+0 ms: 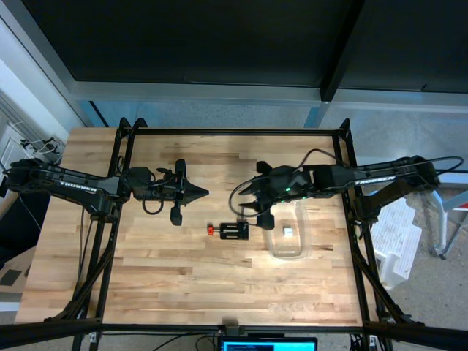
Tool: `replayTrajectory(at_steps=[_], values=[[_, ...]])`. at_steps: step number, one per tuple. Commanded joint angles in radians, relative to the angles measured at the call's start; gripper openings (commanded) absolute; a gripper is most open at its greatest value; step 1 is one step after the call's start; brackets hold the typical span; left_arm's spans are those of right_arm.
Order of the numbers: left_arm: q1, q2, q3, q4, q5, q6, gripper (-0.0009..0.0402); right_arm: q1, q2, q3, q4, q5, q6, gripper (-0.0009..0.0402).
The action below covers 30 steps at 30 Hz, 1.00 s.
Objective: Pick the USB-C connector and install on taskboard
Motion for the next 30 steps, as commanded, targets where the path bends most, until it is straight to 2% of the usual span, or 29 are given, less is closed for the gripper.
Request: replayTrajectory(at_steps=[1, 11, 18, 22, 30], values=[[0.0, 0.0, 0.0, 0.0, 0.0, 0.0, 0.0, -0.008, -0.053, -0.084, 0.113, -0.001, -0.008, 0.0105], [0.0, 0.0, 0.0, 0.0, 0.0, 0.0, 0.0, -0.024, -0.159, -0.292, 0.401, -0.01, -0.026, -0.0004], [0.0, 0.0, 0.0, 0.0, 0.0, 0.0, 0.0, -0.034, -0.206, -0.399, 0.567, -0.011, -0.028, 0.0001], [0.0, 0.0, 0.0, 0.0, 0.0, 0.0, 0.0, -0.041, -0.232, -0.46, 0.659, -0.031, -0.027, 0.0], [0.0, 0.0, 0.0, 0.0, 0.0, 0.0, 0.0, -0.045, -0.283, -0.57, 0.821, -0.027, -0.016, 0.0]])
